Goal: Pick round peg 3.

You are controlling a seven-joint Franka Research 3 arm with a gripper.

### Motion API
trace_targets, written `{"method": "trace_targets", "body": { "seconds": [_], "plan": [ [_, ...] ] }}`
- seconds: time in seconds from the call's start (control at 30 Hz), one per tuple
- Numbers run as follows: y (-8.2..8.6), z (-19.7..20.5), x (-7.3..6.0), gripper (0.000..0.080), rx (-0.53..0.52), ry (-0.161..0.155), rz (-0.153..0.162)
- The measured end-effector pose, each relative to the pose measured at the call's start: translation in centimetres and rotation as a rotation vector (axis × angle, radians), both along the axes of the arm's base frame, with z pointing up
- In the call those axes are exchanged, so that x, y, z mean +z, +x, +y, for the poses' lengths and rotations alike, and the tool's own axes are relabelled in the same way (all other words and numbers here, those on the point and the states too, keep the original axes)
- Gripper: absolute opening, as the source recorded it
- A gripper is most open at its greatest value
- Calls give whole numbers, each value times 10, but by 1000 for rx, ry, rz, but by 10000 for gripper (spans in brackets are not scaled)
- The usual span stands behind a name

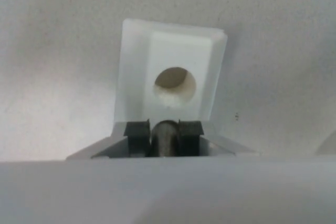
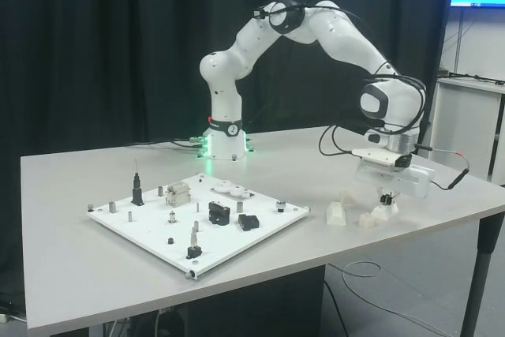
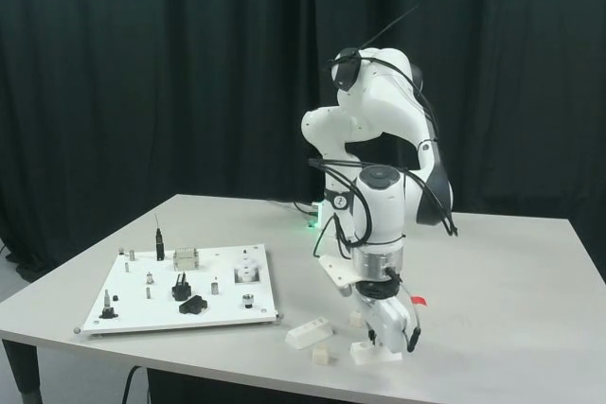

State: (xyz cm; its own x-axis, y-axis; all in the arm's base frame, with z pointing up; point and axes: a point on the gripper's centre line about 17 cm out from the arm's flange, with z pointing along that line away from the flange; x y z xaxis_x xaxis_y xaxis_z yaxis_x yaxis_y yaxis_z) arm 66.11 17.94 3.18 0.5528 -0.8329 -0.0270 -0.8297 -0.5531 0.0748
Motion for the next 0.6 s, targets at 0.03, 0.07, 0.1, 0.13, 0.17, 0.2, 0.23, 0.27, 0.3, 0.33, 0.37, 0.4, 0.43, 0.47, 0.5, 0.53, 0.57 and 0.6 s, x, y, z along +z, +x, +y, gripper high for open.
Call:
{"method": "trace_targets", "body": {
  "seconds": [0.03,0.07,0.1,0.13,0.17,0.2,0.23,0.27,0.3,0.33,0.37,0.4,0.43,0.47,0.5,0.53,0.57,0.6],
  "plan": [
    [0,0,1,112,-1,1,1],
    [1,-1,2,112,-2,2,2],
    [1,-1,4,112,-2,3,1],
    [2,-1,5,112,-3,4,1],
    [2,-1,7,112,-3,5,1],
    [3,-1,9,112,-4,6,0],
    [4,-1,11,112,-4,6,-1],
    [5,-2,13,112,-3,7,-3],
    [5,-2,16,112,-1,8,-5],
    [6,-2,19,112,0,9,-7],
    [7,-2,21,112,1,10,-9],
    [8,-3,24,112,1,11,-11],
    [8,-4,27,111,1,11,-12],
    [8,-4,30,111,0,11,-12],
    [9,-5,33,111,1,11,-13],
    [9,-6,35,111,1,11,-14],
    [9,-7,38,111,1,10,-15],
    [10,-7,41,111,1,10,-15]
  ]
}}
